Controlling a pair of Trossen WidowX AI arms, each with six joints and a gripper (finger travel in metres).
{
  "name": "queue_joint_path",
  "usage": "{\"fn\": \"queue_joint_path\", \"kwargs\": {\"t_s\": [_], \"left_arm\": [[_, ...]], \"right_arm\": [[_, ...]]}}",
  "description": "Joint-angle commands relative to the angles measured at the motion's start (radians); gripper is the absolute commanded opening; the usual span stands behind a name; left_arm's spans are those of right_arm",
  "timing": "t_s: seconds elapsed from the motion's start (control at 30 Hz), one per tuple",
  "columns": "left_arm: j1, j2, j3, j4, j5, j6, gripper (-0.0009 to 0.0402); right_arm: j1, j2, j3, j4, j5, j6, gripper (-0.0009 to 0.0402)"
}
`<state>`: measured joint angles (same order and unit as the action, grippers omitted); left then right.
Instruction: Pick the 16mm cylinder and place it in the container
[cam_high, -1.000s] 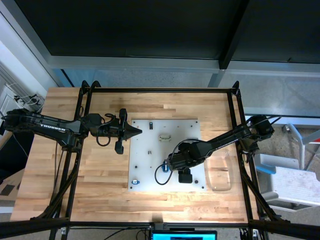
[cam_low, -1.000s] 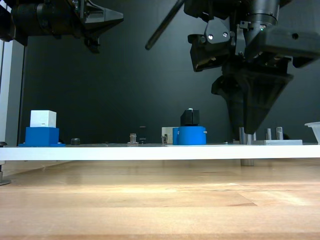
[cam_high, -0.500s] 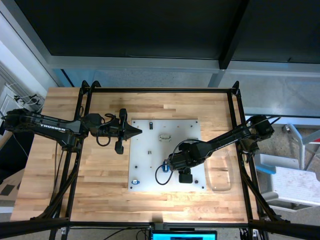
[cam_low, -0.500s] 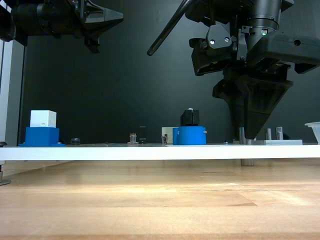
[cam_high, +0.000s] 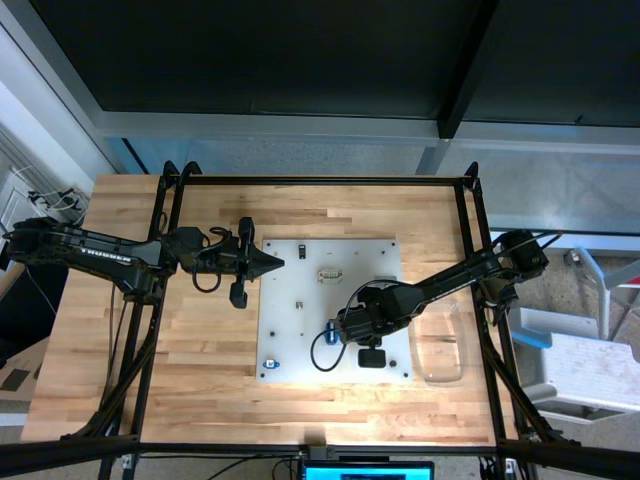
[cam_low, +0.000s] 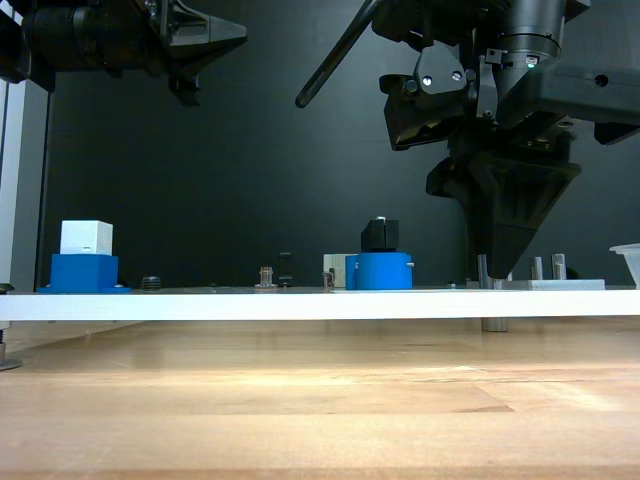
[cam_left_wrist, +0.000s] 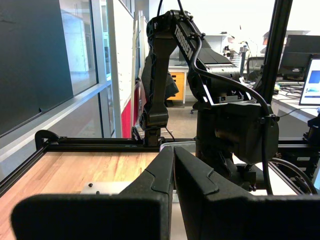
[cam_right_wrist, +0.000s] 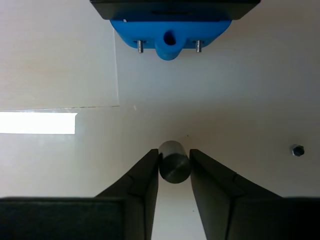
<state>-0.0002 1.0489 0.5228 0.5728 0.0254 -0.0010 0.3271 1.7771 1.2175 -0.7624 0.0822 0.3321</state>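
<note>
Aloft, left claw (cam_high: 278, 263) hangs; right claw (cam_low: 497, 270) clasps cylinder (cam_right_wrist: 174, 163).

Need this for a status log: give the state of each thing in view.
16mm cylinder: upright on the board, pinched between the right fingers.
Container: empty, on the table right of the board.
Right gripper: low over the board, shut on the 16mm cylinder.
Left gripper: shut, parked high near the board's left edge.
</note>
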Motion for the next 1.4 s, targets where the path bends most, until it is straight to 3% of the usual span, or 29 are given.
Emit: {"fn": "queue_joint_path", "kwargs": {"t_s": [0.03, 0.37, 0.8, 1.4], "left_arm": [[0.0, 0.0, 0.0, 0.0, 0.0, 0.0, 0.0], [0.0, 0.0, 0.0, 0.0, 0.0, 0.0, 0.0], [0.0, 0.0, 0.0, 0.0, 0.0, 0.0, 0.0], [0.0, 0.0, 0.0, 0.0, 0.0, 0.0, 0.0]], "right_arm": [[0.0, 0.0, 0.0, -0.002, 0.004, 0.0, 0.0053], [0.0, -0.002, 0.0, -0.004, 0.003, 0.0, 0.0027], [0.0, -0.029, 0.038, -0.071, 0.003, -0.004, 0.0028], [0.001, -0.19, 0.051, -0.216, -0.007, 0.07, 0.0027]]}}
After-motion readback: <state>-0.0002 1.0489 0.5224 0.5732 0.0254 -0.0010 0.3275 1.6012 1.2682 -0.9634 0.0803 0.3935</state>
